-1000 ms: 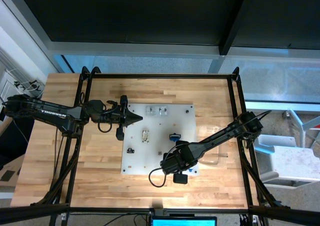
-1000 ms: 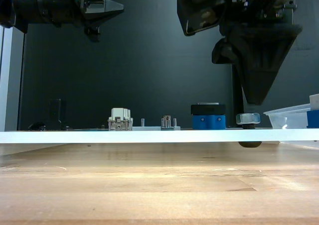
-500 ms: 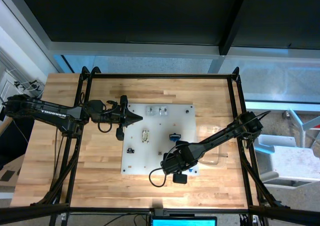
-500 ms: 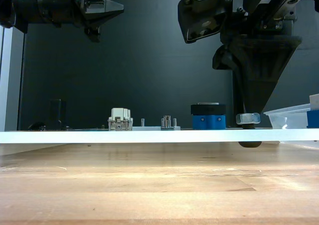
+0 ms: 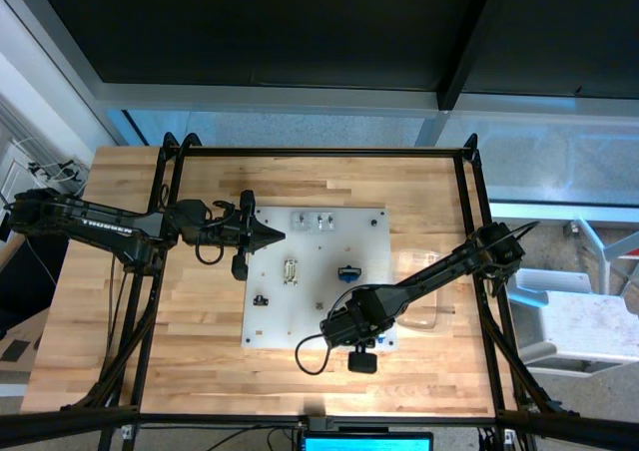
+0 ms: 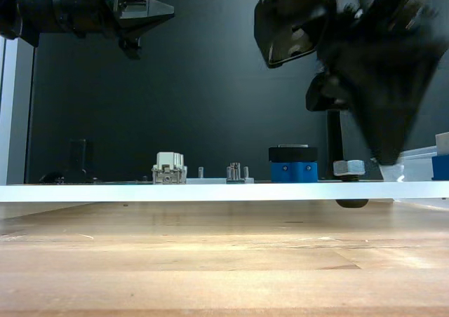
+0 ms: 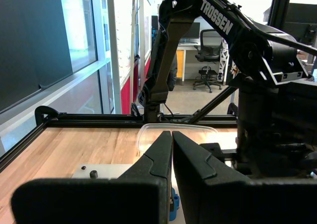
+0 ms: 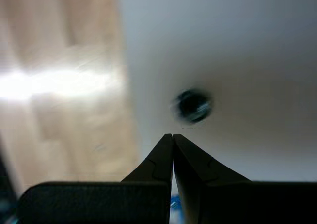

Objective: Pick the M12 fastener and fasten on the M12 threads

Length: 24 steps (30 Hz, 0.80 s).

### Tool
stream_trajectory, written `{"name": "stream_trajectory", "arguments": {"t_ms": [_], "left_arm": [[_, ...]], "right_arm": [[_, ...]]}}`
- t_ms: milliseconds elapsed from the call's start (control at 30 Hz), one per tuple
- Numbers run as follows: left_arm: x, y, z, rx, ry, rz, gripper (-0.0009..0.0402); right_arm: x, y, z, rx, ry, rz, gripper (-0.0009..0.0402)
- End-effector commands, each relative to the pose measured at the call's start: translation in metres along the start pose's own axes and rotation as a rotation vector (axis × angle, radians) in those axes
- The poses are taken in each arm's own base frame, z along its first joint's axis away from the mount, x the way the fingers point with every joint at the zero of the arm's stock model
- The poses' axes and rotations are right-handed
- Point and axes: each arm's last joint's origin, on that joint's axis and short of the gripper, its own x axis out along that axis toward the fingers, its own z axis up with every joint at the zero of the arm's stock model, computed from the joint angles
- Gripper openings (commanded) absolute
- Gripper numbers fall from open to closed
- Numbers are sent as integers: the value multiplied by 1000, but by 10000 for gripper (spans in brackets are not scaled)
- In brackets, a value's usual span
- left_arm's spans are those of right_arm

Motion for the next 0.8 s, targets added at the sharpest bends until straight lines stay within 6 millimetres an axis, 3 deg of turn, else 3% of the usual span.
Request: {"name": "stream_trajectory", "arguments": {"t_ms": [33,333,800], "left_arm": [[0,0,0,0,0,0,0],[0,0,0,0,0,0,0],[0,0,0,0,0,0,0]], "right_arm": [[-3,0,-2,-30,11,-2,0],[-4,-7,0,-33,-58,-156,0],[-3,-12,10,-17,-120,-152,0]]}}
